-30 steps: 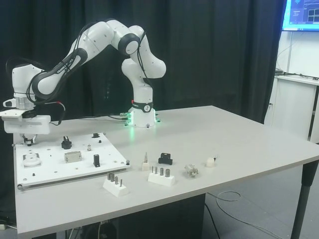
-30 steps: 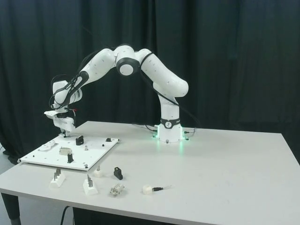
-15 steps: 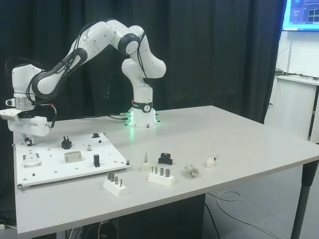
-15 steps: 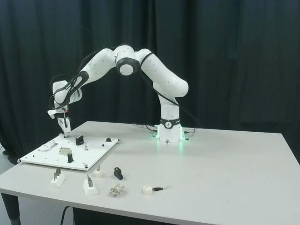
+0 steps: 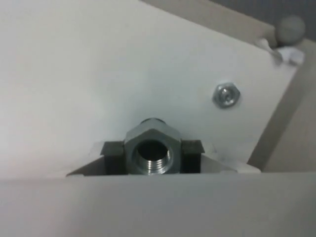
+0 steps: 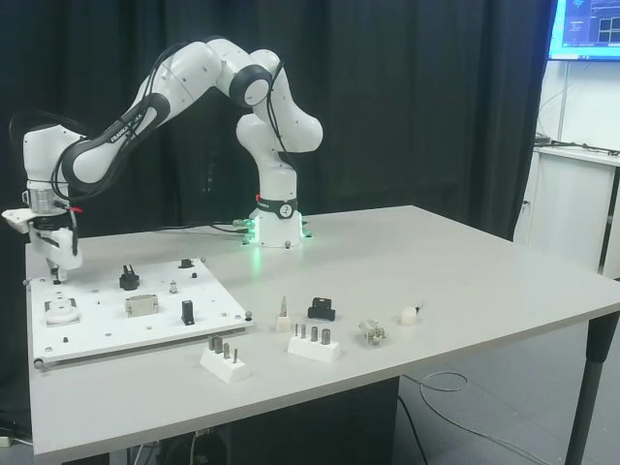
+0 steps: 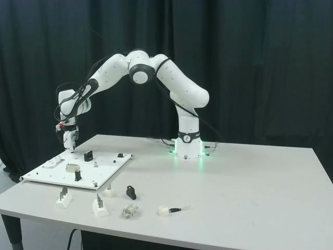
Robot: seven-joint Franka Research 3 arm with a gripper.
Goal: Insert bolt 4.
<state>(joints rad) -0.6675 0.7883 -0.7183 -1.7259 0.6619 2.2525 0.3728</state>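
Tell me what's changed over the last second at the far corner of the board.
The gripper has turned about its vertical axis over the white board's far corner, its broad side swinging away from the first room camera. Nothing was taken or released. The arm's reach, the board parts and the bolt holders stayed put.

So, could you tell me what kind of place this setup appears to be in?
Probably a robotics lab. A white robot arm is bolted to a grey table, black curtains close off the space behind it, and a white board carries small fittings for assembly trials.
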